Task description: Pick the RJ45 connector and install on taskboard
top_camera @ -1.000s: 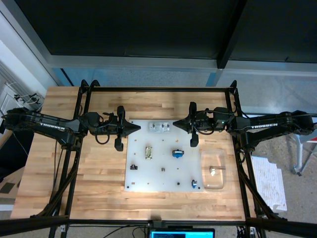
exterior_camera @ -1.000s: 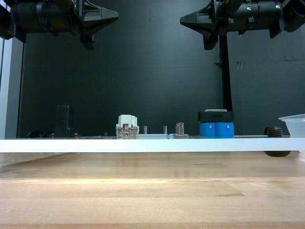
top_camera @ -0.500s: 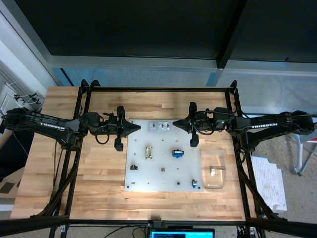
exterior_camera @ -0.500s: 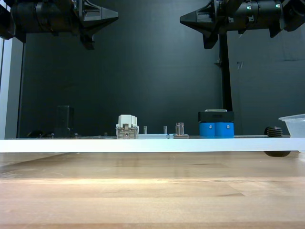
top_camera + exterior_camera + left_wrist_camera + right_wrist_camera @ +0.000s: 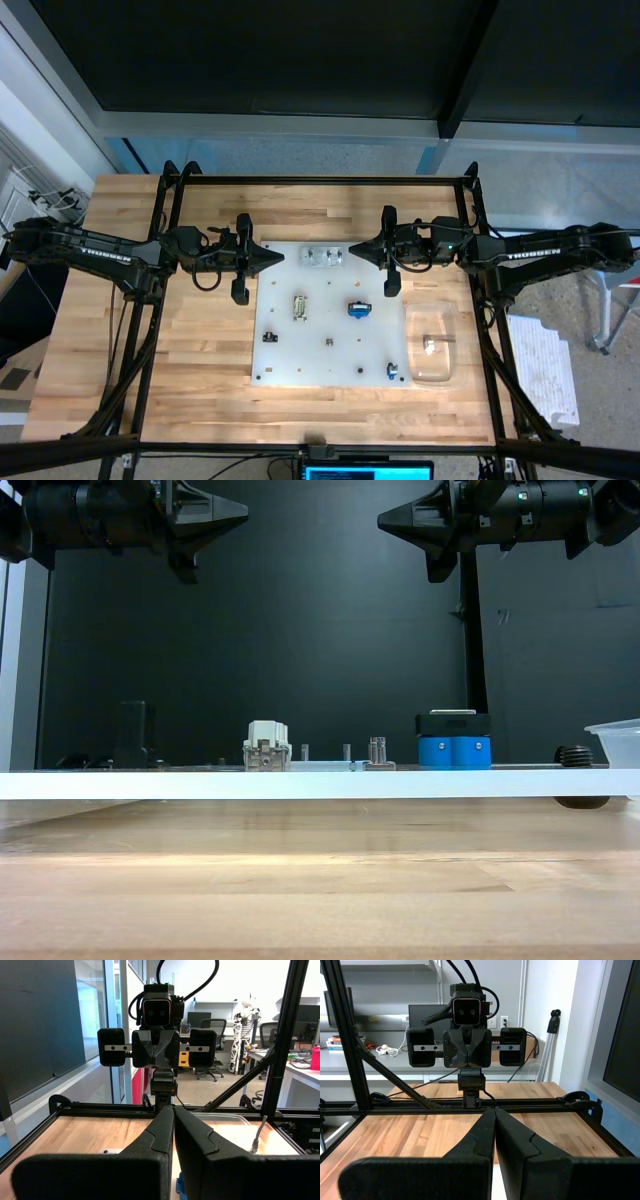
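Pale wood-plank worktop [image 5: 190, 340] beneath the left claw [image 5: 279, 259] and the right claw [image 5: 356, 248], hemmed by a black metal frame [image 5: 320, 181]. Beyond both claws, grey floor [image 5: 330, 155] and a dark overhead panel [image 5: 250, 50]. Outward of the right claw, past the worktop edge, speckled floor with a white sheet [image 5: 548, 365]. At worktop height, flat black backdrop [image 5: 330, 630] behind both claws. Far ahead of the left claw: glass partition [image 5: 90, 1020], office chairs [image 5: 217, 1023], bright daylight. Far ahead of the right claw: dark monitor [image 5: 427, 1012], grey desk [image 5: 382, 1058], tripod [image 5: 551, 1045] against a white wall.
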Robot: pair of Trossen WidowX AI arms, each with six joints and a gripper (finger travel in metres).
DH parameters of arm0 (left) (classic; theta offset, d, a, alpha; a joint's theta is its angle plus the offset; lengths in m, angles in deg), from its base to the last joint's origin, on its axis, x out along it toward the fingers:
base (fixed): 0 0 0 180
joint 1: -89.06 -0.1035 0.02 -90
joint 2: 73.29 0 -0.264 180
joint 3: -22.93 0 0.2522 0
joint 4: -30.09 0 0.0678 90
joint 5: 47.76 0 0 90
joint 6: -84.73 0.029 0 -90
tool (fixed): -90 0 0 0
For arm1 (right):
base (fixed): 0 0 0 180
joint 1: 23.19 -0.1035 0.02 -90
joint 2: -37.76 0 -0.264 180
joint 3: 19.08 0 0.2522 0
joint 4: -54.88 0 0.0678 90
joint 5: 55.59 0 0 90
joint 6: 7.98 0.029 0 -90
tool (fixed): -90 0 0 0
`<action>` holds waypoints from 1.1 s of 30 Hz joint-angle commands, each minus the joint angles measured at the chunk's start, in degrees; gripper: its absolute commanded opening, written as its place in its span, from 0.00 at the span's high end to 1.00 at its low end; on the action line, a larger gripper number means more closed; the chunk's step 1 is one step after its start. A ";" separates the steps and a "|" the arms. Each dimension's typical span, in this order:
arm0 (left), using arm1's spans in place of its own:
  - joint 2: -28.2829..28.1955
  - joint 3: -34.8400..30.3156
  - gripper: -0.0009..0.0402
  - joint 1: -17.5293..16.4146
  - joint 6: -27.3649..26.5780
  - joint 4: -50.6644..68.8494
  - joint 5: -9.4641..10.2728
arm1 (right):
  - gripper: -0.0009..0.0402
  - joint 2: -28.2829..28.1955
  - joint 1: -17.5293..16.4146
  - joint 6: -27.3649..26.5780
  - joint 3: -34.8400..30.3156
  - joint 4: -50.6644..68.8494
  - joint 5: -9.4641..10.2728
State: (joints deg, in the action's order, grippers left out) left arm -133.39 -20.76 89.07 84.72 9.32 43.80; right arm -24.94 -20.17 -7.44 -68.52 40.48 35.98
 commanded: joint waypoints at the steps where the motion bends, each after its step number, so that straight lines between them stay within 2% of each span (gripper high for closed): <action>1: 0.00 -0.02 0.98 0.00 0.00 0.00 -0.02 | 0.98 -0.02 0.00 0.07 -0.02 0.04 -0.02; 33: 0.00 -0.02 0.98 -0.02 0.00 0.00 0.00 | 0.98 -0.02 -0.02 0.07 0.00 1.73 -0.02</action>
State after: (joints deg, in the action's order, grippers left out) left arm -133.39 -20.78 89.07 84.72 9.32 43.80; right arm -24.96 -20.17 -7.40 -68.52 42.27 35.98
